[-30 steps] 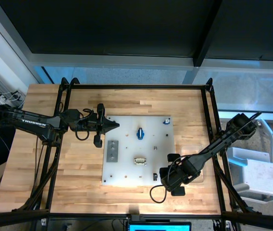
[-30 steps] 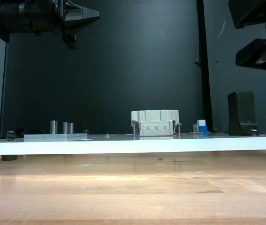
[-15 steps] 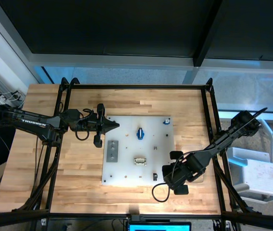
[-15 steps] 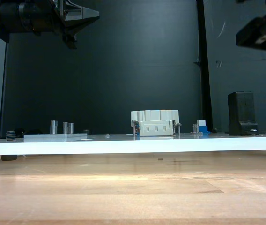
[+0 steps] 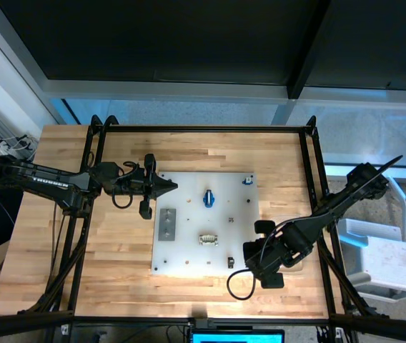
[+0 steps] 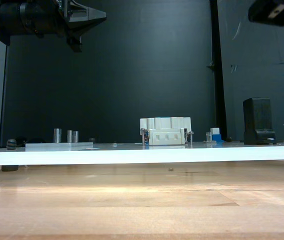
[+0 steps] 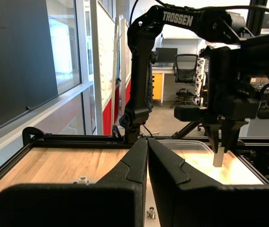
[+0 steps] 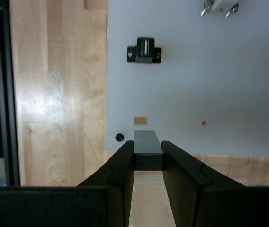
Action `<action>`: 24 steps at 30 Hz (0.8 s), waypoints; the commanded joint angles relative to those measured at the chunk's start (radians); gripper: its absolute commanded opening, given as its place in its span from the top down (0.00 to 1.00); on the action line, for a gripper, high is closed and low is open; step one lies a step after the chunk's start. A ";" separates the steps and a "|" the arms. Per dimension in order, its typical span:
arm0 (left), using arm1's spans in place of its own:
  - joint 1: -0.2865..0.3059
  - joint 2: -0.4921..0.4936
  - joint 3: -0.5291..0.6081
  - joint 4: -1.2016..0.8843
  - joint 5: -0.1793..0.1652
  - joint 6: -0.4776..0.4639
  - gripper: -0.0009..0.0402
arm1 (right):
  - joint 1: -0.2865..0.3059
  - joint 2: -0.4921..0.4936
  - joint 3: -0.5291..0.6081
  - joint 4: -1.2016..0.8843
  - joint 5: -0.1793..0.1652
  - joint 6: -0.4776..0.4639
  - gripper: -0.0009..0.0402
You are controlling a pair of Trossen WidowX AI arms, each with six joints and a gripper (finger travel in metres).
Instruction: Pick the 16mm bar from the taskboard and place it in the container
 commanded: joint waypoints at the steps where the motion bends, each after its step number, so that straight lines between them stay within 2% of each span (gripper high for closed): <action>1: 0.000 0.000 0.000 0.000 0.000 0.000 0.98 | 0.000 0.001 0.009 -0.003 0.001 0.000 0.94; 18: 0.000 0.000 0.000 0.000 0.000 0.000 0.98 | 0.002 -0.010 0.004 -0.036 0.005 0.006 0.93; 24: 0.000 0.000 0.000 0.000 0.000 0.000 0.98 | 0.020 -0.032 0.004 -0.093 0.041 0.059 0.94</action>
